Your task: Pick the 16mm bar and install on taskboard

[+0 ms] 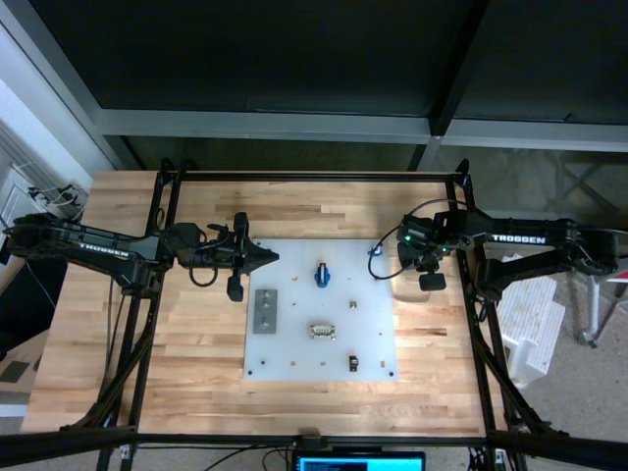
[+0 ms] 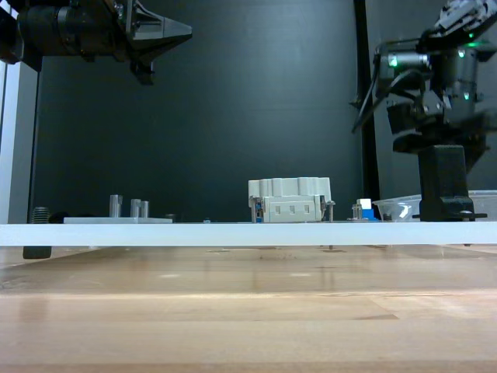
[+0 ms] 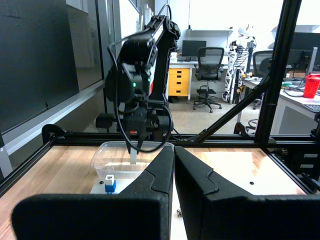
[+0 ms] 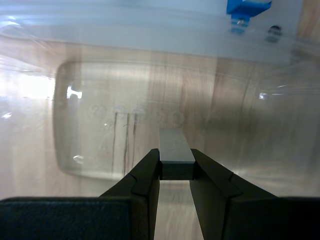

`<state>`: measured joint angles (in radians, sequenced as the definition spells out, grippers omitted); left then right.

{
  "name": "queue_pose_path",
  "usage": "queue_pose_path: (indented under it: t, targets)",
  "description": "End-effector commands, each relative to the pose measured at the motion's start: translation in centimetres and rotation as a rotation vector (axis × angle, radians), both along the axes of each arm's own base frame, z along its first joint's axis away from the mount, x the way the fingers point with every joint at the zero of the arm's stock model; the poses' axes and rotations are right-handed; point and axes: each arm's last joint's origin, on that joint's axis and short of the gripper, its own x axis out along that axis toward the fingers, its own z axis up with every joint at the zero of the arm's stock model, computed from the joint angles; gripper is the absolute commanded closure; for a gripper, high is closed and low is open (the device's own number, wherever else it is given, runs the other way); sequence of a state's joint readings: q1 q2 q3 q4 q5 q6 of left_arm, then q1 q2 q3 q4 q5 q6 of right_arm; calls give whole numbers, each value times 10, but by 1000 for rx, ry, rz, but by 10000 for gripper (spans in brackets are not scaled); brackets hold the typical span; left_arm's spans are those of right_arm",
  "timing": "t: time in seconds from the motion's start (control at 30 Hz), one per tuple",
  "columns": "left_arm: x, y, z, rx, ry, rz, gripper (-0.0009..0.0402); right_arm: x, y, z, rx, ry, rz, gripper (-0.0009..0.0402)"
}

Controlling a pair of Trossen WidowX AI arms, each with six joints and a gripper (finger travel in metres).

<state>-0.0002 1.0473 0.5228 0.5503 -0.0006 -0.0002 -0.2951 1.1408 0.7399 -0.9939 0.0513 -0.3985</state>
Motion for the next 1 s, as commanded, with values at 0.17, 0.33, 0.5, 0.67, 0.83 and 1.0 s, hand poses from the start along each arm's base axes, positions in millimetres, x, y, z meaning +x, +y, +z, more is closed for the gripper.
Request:
queue_pose_path:
  t: [0.17,0.33,0.5,0.67,0.83,1.0]
  targets:
    - [0,0,0,0,0,0,393,2,0,29,8,8,-31,381]
    - [0,0,0,0,0,0,393,3,2,43,14,2,-60,381]
    - [0,0,0,0,0,0,393,4,6,51,21,-3,-82,381]
    - [0,0,0,0,0,0,393,5,15,54,39,-8,-147,381]
    - [0,0,0,0,0,0,393,8,28,57,59,-20,-198,381]
    - [0,0,0,0,0,0,393,10,44,58,71,-22,-182,381]
